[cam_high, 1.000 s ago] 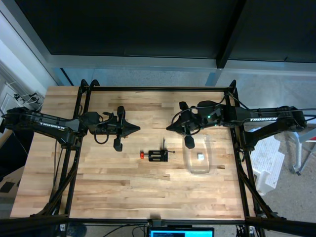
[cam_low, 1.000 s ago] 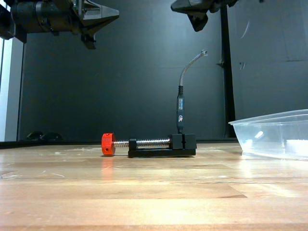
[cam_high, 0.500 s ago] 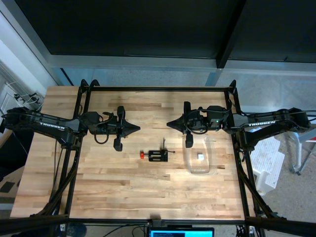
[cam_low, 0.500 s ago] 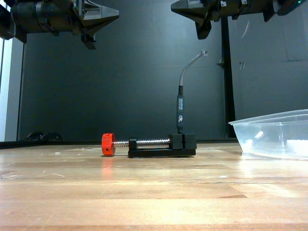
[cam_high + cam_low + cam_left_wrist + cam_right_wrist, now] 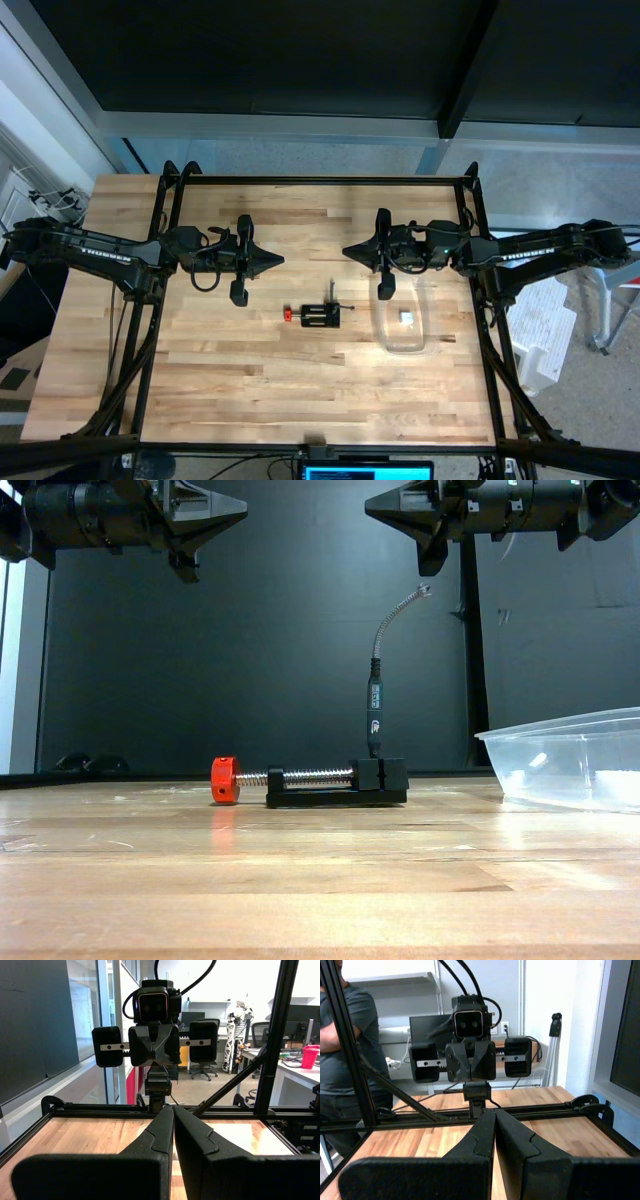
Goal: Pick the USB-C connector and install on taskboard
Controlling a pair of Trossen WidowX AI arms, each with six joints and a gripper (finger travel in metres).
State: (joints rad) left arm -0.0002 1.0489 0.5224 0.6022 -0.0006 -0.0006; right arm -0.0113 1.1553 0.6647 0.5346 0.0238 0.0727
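1. High view: the left gripper [image 5: 276,261] hangs over the wooden table [image 5: 220,380] left of centre. Its fingers are pressed together and point right. The right gripper [image 5: 348,251] faces it from right of centre, its fingers likewise together, and the two tips are apart. Lower in the frame, between them, the taskboard [image 5: 320,317] lies on the table with its orange-red knob [image 5: 287,315] at its left end. The USB-C connector [image 5: 333,292] shows as a thin dark line rising from the taskboard's right part. Near the taskboard, to its right, a clear plastic tray [image 5: 403,349] holds a small white squarish piece [image 5: 406,317].

2. Low view: the left gripper sits in the upper left corner and the right gripper at upper right, both well above the table. The taskboard rests at centre frame with its knob to the left. The USB-C connector stands upright in the block at the taskboard's right end. A silvery flexible lead [image 5: 395,615] curves from its top, up and to the right. The right gripper's tip is above the connector and apart from it. The tray lies at the right edge.

3. Left wrist view: the left gripper's fingers [image 5: 157,1130] meet tip to tip. The right arm [image 5: 152,1035] faces the camera across the table.

4. Right wrist view: the right gripper's fingers [image 5: 482,1132] touch along their length. The left arm [image 5: 470,1055] faces the camera, and a person [image 5: 340,1040] in a grey-green shirt stands beyond the black frame [image 5: 350,1060].
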